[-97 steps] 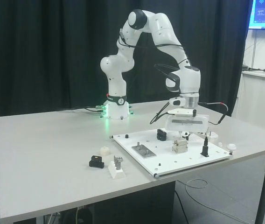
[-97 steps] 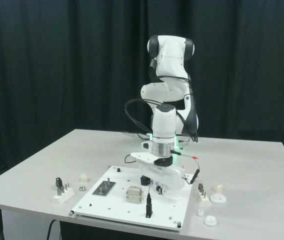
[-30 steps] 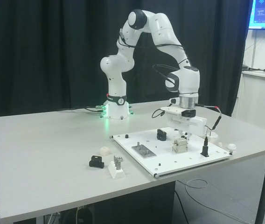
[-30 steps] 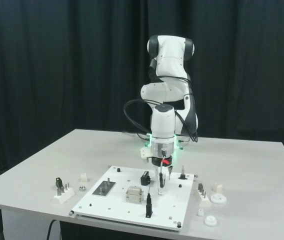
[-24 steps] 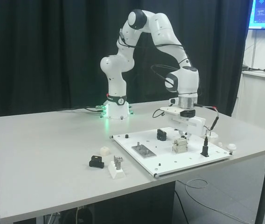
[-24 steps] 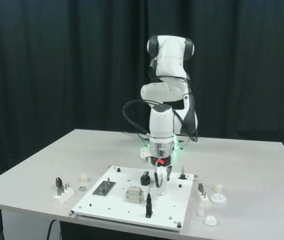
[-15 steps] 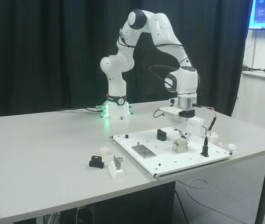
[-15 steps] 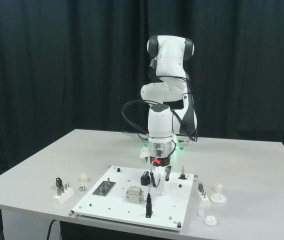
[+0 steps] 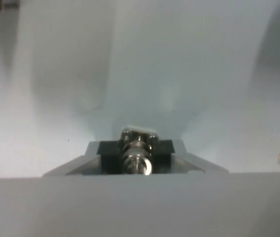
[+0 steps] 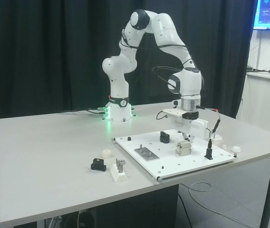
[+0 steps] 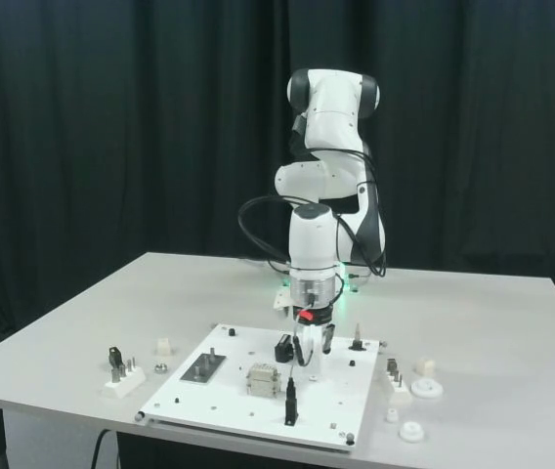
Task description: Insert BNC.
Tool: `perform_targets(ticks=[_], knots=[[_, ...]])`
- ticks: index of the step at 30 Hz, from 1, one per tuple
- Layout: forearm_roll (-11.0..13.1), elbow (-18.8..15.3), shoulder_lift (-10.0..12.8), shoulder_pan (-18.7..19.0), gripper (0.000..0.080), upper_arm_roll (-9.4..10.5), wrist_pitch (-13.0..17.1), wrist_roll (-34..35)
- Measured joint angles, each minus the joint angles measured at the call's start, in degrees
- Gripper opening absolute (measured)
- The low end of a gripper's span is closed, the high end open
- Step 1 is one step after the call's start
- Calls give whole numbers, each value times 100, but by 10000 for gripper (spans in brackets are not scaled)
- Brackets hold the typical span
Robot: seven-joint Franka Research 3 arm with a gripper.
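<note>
Carrying the BNC (image 9: 137, 154) clamped between its fingers, the end effector (image 10: 186, 135) hovers low over the white board (image 11: 341, 401) on the counter (image 10: 44, 156); transport is in hand, insertion not yet done. Next move, as judged: align the plug over its socket, which cannot be identified here, then descend straight. Nearby obstructions: the grey block (image 10: 183, 148), the black post (image 10: 208, 151) and the black part (image 10: 164, 137).
</note>
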Motion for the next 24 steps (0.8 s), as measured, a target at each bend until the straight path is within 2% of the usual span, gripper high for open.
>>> perform_targets(ticks=[24], knots=[[333, 1, 5, 43, 122, -73, -19, 262]])
